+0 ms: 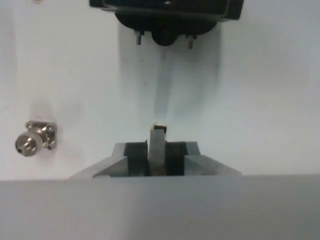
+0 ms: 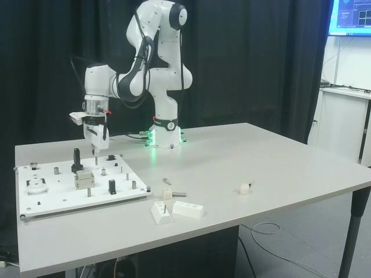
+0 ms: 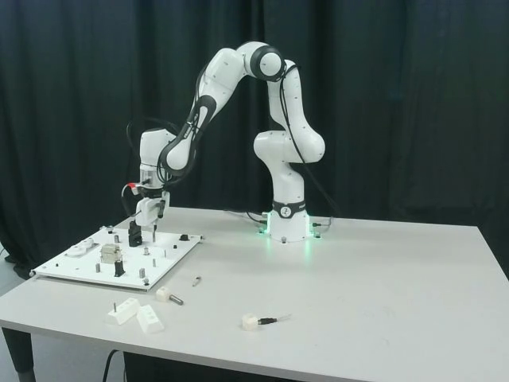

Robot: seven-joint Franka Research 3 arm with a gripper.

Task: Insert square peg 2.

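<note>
My gripper (image 1: 158, 162) is shut on a thin grey square peg (image 1: 157, 144), which sticks out past the fingertips and points down at the white board (image 1: 250, 100). In the first room view the gripper (image 2: 95, 143) hangs over the far side of the board (image 2: 69, 200), with the peg (image 2: 95, 152) just above the surface. The second room view shows the gripper (image 3: 149, 215) above the board (image 3: 75, 267), beside a black upright part (image 3: 134, 233). I cannot see the hole under the peg's tip.
A metal screw fitting (image 1: 34, 139) is bolted to the board near the peg. A black fixture (image 1: 167, 15) stands just beyond. Several posts and a metal block (image 2: 84, 179) stand on the board. White blocks (image 2: 177, 209), a pin (image 2: 175, 194) and a small white piece (image 2: 244, 187) lie on the grey table.
</note>
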